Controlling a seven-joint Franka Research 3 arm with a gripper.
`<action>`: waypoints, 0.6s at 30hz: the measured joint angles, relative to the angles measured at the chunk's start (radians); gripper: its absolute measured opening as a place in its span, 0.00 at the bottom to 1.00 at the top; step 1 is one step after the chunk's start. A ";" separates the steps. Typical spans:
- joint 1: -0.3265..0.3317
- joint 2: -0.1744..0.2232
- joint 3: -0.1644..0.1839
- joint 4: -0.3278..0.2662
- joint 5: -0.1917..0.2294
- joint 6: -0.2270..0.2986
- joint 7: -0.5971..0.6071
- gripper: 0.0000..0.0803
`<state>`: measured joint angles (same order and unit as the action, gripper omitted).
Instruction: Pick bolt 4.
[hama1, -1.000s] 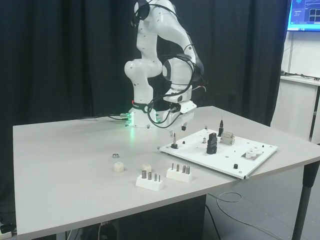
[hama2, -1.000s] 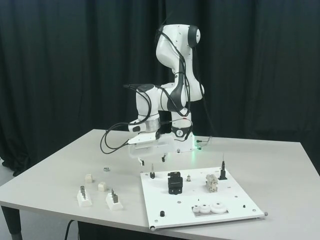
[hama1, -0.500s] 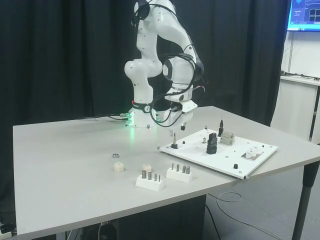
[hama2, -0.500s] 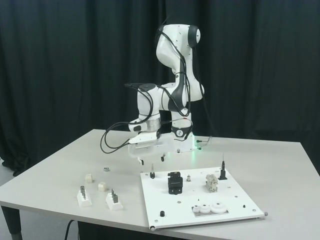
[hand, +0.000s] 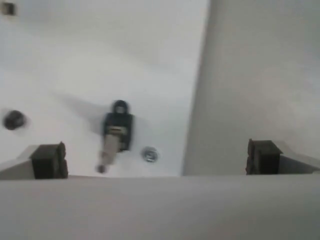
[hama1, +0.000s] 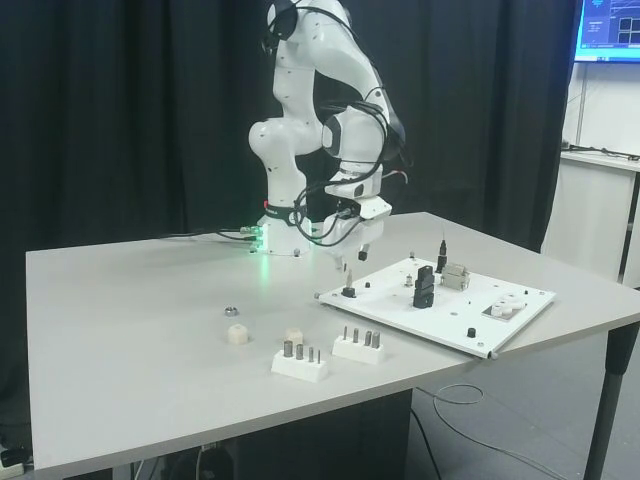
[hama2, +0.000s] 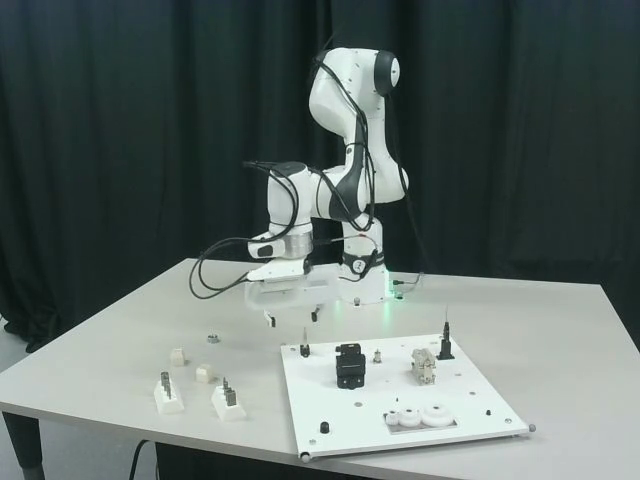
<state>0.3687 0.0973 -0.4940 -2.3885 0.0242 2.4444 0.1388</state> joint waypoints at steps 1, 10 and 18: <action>-0.001 0.000 -0.005 0.003 -0.008 0.001 0.000 1.00; -0.031 0.007 -0.055 0.026 -0.087 0.001 -0.022 1.00; -0.082 0.024 -0.095 0.033 -0.116 0.001 -0.107 1.00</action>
<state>0.2867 0.1213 -0.5893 -2.3555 -0.0916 2.4450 0.0319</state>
